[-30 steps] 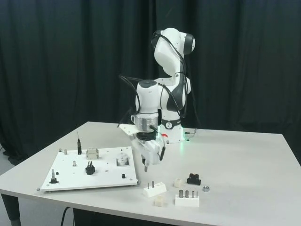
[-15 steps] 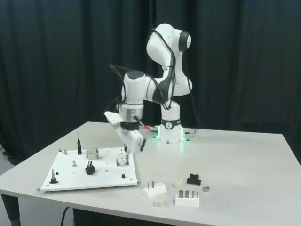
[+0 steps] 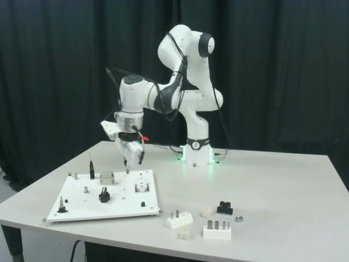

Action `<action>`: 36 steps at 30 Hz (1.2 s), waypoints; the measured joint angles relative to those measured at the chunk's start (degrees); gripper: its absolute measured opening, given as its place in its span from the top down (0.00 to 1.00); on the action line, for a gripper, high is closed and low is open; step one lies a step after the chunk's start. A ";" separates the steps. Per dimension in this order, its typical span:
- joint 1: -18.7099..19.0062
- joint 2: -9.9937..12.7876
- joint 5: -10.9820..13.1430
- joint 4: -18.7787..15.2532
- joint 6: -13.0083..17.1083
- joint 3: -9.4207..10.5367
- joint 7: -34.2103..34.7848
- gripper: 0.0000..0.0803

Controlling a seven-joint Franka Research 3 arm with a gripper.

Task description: Insert square peg 3.

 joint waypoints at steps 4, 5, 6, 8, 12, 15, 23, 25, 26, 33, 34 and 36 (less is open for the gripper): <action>-2.05 -0.83 -0.19 -0.59 -0.12 -0.25 -2.82 0.86; -2.49 -1.01 -0.21 -0.76 -0.14 -0.36 -3.40 0.86; -2.89 -1.22 -0.25 -0.97 -0.16 -0.52 -3.97 0.86; -3.67 -1.62 -0.35 -1.37 -0.18 -0.92 -5.10 0.86; -4.85 -2.35 -0.86 -2.03 -0.47 -2.07 -7.47 0.86; -5.46 -3.01 -1.21 -2.75 -0.62 -3.29 -9.04 0.86; -5.98 -4.82 -1.95 -5.13 -0.61 -8.03 -13.63 0.86; -6.09 -5.33 -2.21 -5.83 -0.49 -9.20 -14.56 0.86; -6.14 -5.53 -2.27 -6.13 -0.40 -9.70 -15.07 0.86; -6.29 -7.03 -2.32 -8.99 2.13 -14.00 -18.17 0.86; -6.31 -7.22 -2.32 -9.45 2.64 -14.63 -18.18 0.86; -6.32 -7.59 -2.30 -10.43 3.92 -15.74 -18.26 0.86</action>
